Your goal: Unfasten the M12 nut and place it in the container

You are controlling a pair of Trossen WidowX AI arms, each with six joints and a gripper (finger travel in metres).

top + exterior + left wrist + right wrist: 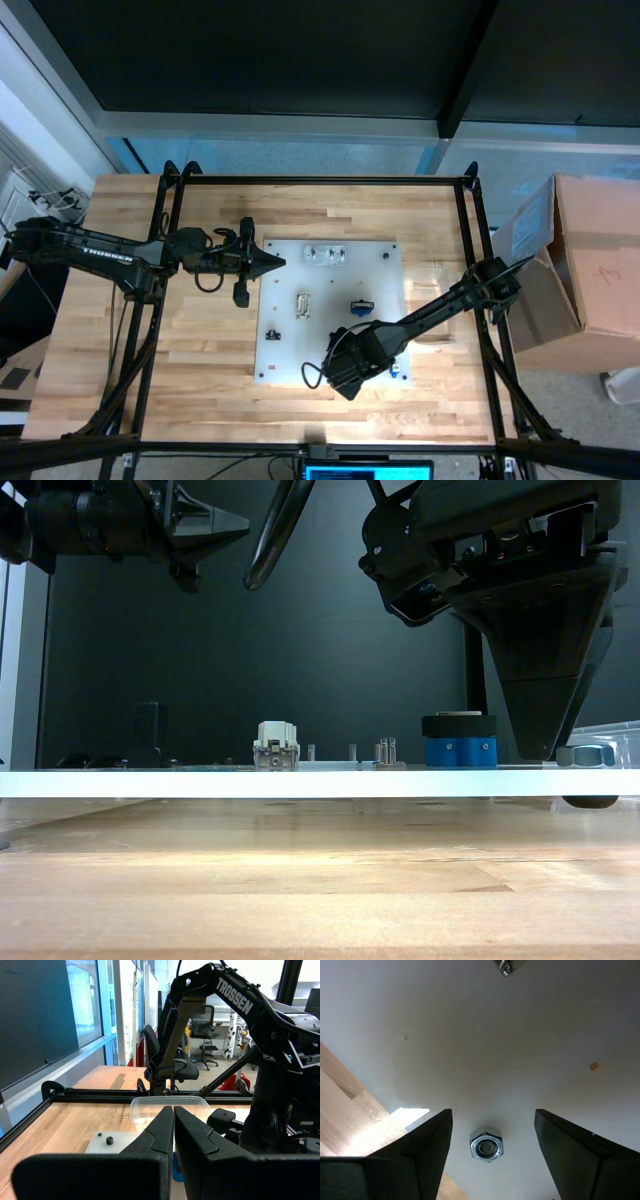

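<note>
Silver M12 nut [487,1145] sits on its stud at the white board's [520,1035] five o'clock corner. Right gripper [492,1112] hangs directly over it, fingers spread wide to either side and not touching it. Left gripper [173,1110], fingers pressed together on nothing, hovers at the board's ten o'clock edge.

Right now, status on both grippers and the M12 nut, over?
Left gripper shut, above board's far-left edge. Right gripper open, astride M12 nut. Nut on its stud. Nothing in the way.
</note>
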